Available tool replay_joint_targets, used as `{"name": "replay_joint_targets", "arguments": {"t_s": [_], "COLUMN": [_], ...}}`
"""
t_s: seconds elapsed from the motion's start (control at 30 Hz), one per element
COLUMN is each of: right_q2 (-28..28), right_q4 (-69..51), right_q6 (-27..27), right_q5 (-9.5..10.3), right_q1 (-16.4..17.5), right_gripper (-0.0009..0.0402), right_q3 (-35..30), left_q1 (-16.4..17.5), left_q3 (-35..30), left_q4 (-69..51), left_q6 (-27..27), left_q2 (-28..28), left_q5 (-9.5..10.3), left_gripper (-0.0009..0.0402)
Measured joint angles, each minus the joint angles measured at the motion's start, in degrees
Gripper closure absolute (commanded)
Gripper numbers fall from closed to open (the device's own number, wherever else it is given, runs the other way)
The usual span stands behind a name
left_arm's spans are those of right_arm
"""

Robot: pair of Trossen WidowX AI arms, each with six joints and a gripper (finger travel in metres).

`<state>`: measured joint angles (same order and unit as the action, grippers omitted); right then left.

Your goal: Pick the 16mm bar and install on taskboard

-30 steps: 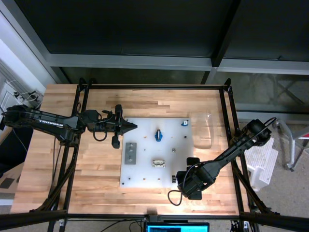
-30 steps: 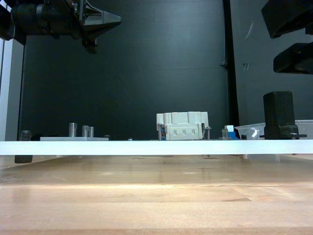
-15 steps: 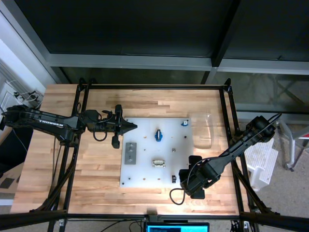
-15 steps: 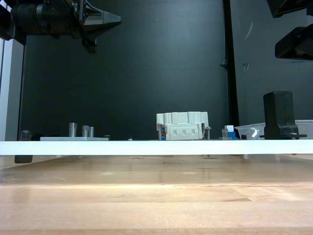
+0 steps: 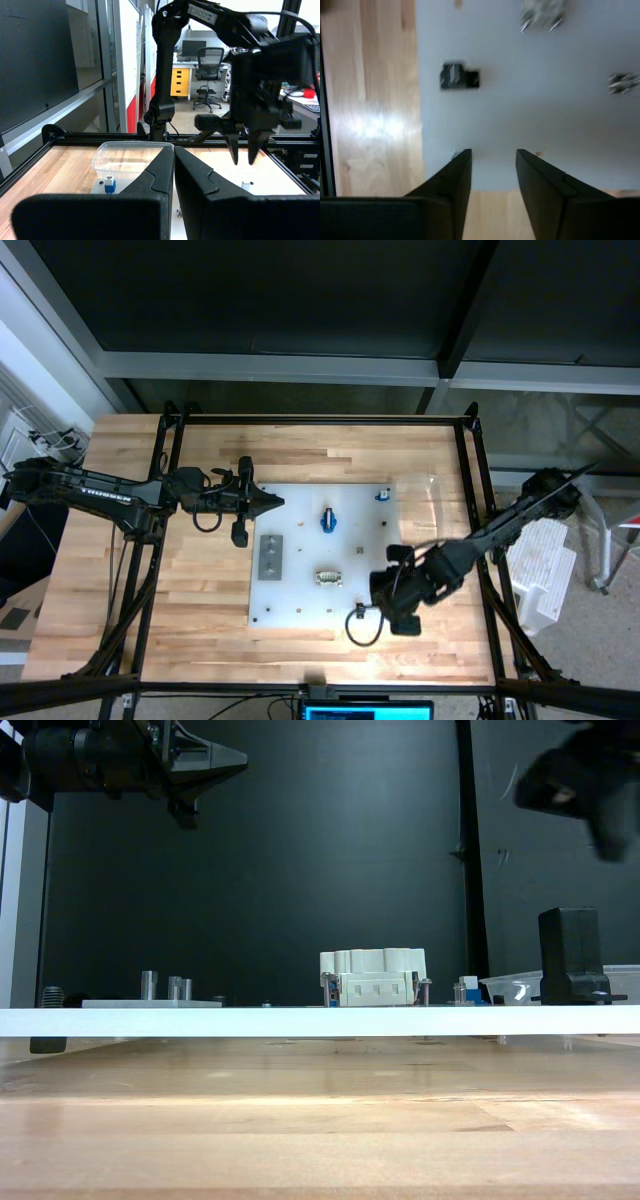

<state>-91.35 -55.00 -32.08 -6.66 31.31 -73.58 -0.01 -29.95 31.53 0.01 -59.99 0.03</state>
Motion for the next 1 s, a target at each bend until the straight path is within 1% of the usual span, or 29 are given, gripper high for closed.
{"name": "replay_joint_targets", "arguments": {"t_s": [0.2, 0.3, 0.43, 0.5, 0.73, 0.8, 0.9, 0.93, 1.0], "right_q2": [4.9, 7.0, 9.2, 10.2, 14.2, 15.8, 18.3, 19.0, 20.4], "right_q4": [0.7, 1.5, 2.2, 2.8, 7.5, 10.5, 16.3, 18.0, 21.6], "right_q6": [7.5, 11.6, 17.4, 20.0, 25.7, 26.8, 27.5, 28.0, 28.7], "right_q5": [-1.36, -1.33, -1.31, -1.31, -1.29, -0.7, 1.6, 1.99, 2.1], "right_q1": [-6.4, -9.6, -13.2, -14.8, -20.8, -22.4, -24.7, -25.3, -26.2], "right_gripper": [0.0398, 0.0385, 0.0395, 0.0392, 0.0393, 0.0393, 0.0393, 0.0393, 0.0393], "right_q3": [0.4, 0.4, 0.4, 0.4, 1.6, 3.1, 6.0, 7.0, 8.9], "left_q1": [0.0, 0.0, 0.0, 0.0, 0.0, 0.0, 0.0, 0.0, 0.0], "left_q3": [0.0, 0.0, 0.0, 0.0, 0.0, 0.0, 0.0, 0.0, 0.0], "left_q4": [0.0, 0.0, 0.0, 0.0, 0.0, 0.0, 0.0, 0.0, 0.0], "left_q6": [0.0, 0.0, 0.0, 0.0, 0.0, 0.0, 0.0, 0.0, 0.0], "left_q2": [0.0, 0.0, 0.0, 0.0, 0.0, 0.0, 0.0, 0.0, 0.0], "left_q5": [0.0, 0.02, 0.02, 0.02, 0.0, 0.02, 0.02, 0.0, 0.02], "left_gripper": [0.0393, 0.0393, 0.0393, 0.0393, 0.0393, 0.0393, 0.0393, 0.0393, 0.0393]}}
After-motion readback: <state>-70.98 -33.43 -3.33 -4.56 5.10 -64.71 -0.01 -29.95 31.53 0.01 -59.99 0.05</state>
